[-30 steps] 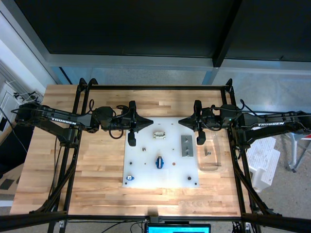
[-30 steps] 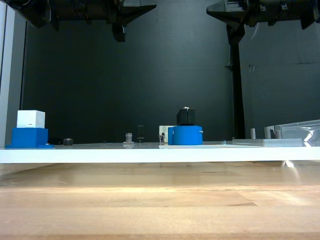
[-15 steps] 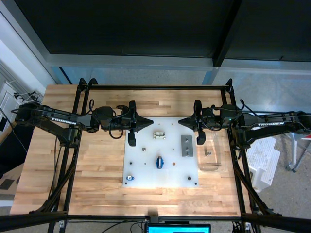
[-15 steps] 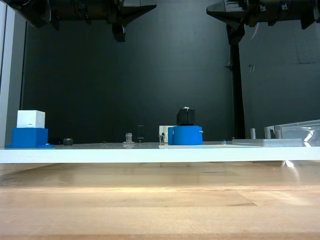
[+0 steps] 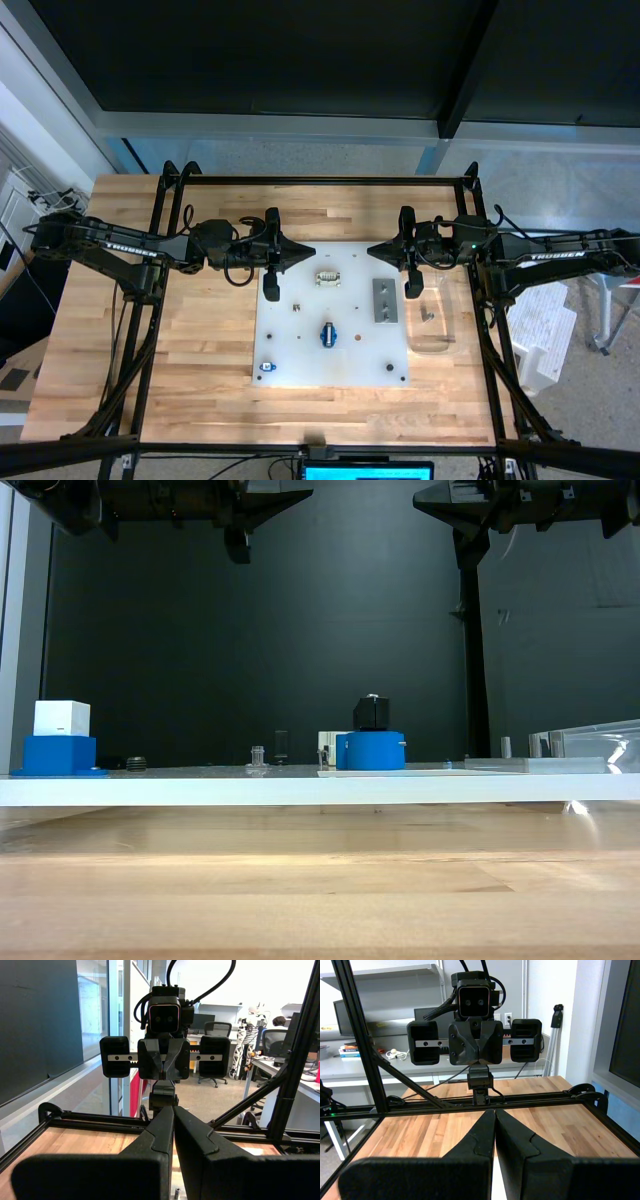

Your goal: Pick the 16mm cylinder and install on the taskboard

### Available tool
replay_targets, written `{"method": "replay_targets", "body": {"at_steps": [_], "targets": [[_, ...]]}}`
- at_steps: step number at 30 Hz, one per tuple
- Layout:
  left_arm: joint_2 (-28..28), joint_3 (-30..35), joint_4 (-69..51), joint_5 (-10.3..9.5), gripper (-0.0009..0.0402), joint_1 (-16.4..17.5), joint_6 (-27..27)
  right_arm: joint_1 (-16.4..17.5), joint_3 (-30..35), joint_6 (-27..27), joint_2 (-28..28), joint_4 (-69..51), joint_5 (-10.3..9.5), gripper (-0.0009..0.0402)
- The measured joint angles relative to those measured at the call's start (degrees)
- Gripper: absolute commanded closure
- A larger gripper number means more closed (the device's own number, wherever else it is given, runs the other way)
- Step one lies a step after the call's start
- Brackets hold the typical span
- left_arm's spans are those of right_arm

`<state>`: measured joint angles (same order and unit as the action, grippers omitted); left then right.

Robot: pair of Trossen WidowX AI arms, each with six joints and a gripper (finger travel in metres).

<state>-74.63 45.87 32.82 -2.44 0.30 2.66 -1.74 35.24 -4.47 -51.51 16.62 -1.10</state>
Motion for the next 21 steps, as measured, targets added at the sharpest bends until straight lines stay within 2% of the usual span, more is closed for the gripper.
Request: {"method": "replay_targets", "body": {"at_steps": [4, 8, 14, 21], "targets": [[0.0, 0.0, 0.0, 0.00, 0.0393, 0.0, 0.0, 0.0, 0.0, -0.1, -0.2, -0.5, -0.13, 0.0393], [0.0, 0.0, 0.0, 0.00, 0.0393, 0.0, 0.0, 0.0, 0.1, -1.9, -0.3, -6.2, -0.44, 0.0393], [0.0, 0.0, 0.0, 0.00, 0.0393, 0.0, 0.0, 0.1, 4.0, -7.0, -0.3, -25.0, -0.57, 0.0393], [0.0, 0.0, 0.0, 0.00, 0.0393, 0.0, 0.0, 1.3, 11.0, -7.5, -0.3, -50.7, -0.55, 0.0393]]}}
